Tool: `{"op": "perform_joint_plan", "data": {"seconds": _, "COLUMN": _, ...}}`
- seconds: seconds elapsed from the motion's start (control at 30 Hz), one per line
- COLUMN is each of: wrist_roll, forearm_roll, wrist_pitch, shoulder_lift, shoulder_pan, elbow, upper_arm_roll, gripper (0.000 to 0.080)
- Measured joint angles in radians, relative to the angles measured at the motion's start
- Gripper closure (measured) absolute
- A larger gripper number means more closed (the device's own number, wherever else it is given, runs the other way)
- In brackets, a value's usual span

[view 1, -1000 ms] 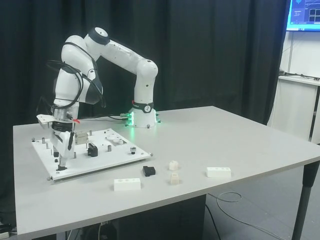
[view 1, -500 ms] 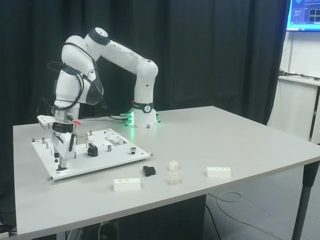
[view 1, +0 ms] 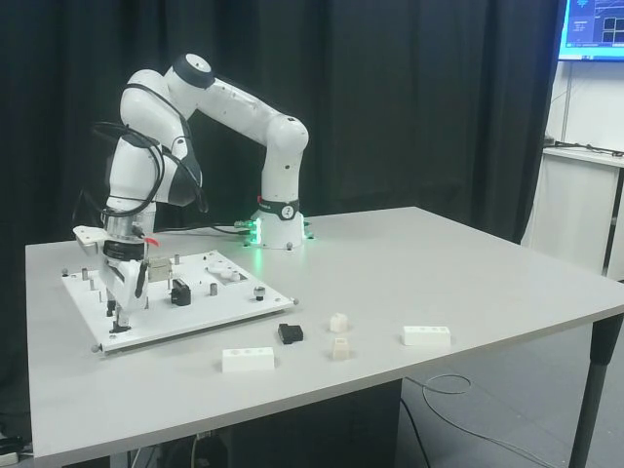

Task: Remove Ethernet.

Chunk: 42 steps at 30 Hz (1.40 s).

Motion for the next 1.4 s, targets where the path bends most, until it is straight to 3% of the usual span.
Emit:
{"op": "perform_joint_plan", "data": {"seconds": 0.13, "wrist_roll": 0.011, "forearm_roll": 0.0, "wrist_pitch": 0.0, "shoulder_lift": 0.0, "shoulder_pan": 0.001, "elbow": 0.001, "upper_arm_roll": 0.0, "gripper": 0.0112}}
{"op": "perform_joint_plan", "data": {"seconds": 0.17, "wrist_roll": 0.014, "forearm_roll": 0.0, "wrist_pitch": 0.0, "shoulder_lift": 0.0, "shoulder_pan": 0.002, "elbow": 0.001, "upper_arm_roll": 0.0, "gripper": 0.03}}
{"op": "perform_joint_plan", "data": {"seconds": 0.4, "wrist_roll": 0.022, "forearm_roll": 0.0, "wrist_pitch": 0.012, "shoulder_lift": 0.0, "shoulder_pan": 0.011, "elbow": 0.004, "upper_arm_roll": 0.0, "gripper": 0.03}}
{"op": "perform_joint_plan", "data": {"seconds": 0.47, "wrist_roll": 0.027, "forearm_roll": 0.0, "wrist_pitch": 0.016, "shoulder_lift": -0.001, "shoulder_pan": 0.016, "elbow": 0.008, "upper_arm_roll": -0.001, "gripper": 0.064}}
{"op": "perform_joint_plan", "data": {"seconds": 0.63, "wrist_roll": 0.032, "forearm_roll": 0.0, "wrist_pitch": 0.022, "shoulder_lift": -0.003, "shoulder_pan": 0.028, "elbow": 0.016, "upper_arm_roll": -0.007, "gripper": 0.064}}
{"op": "perform_joint_plan", "data": {"seconds": 0.67, "wrist_roll": 0.032, "forearm_roll": 0.0, "wrist_pitch": 0.022, "shoulder_lift": -0.003, "shoulder_pan": 0.028, "elbow": 0.016, "upper_arm_roll": -0.007, "gripper": 0.0724}}
{"op": "perform_joint_plan", "data": {"seconds": 1.4, "wrist_roll": 0.032, "forearm_roll": 0.004, "wrist_pitch": -0.003, "shoulder_lift": 0.01, "shoulder_pan": 0.029, "elbow": 0.017, "upper_arm_roll": 0.005, "gripper": 0.0725}}
